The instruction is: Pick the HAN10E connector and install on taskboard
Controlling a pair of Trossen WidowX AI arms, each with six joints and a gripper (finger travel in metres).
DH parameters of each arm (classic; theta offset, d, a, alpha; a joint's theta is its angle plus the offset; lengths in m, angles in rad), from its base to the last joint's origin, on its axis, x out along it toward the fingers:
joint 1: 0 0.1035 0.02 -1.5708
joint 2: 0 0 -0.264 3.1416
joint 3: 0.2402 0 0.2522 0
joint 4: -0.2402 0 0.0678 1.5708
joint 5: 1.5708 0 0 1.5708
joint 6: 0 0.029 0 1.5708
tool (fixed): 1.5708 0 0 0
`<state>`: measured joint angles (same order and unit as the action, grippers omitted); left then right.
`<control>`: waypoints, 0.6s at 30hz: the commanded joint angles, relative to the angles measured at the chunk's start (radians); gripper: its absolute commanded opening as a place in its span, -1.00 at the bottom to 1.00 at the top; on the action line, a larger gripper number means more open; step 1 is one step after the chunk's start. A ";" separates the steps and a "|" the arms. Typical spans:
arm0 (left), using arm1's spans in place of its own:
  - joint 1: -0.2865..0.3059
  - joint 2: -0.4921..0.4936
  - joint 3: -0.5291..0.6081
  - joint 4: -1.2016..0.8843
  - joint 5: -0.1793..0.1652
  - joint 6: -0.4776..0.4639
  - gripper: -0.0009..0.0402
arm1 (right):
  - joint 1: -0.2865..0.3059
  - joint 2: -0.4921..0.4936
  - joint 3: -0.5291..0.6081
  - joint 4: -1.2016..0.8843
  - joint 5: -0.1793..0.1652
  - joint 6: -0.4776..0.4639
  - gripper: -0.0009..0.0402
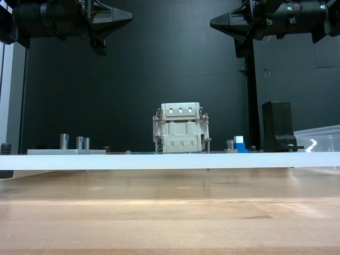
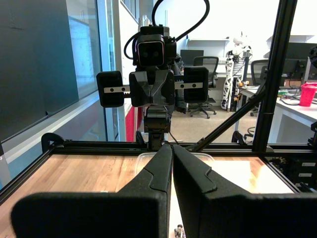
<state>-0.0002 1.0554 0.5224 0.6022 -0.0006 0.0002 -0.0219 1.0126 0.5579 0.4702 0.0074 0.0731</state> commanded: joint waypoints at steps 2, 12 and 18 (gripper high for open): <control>0.000 0.000 0.000 0.000 0.000 0.000 -0.95 | 0.000 0.000 0.000 0.007 0.000 0.002 -0.96; 0.000 0.000 0.000 0.000 0.000 0.000 -0.95 | 0.000 0.000 0.000 0.013 0.001 0.016 -0.96; 0.000 0.000 0.000 0.000 0.000 0.000 -0.95 | 0.000 0.000 0.020 0.013 0.001 0.020 -0.96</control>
<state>-0.0002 1.0554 0.5224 0.6022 -0.0006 -0.0002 -0.0219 1.0122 0.5713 0.4839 0.0078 0.0940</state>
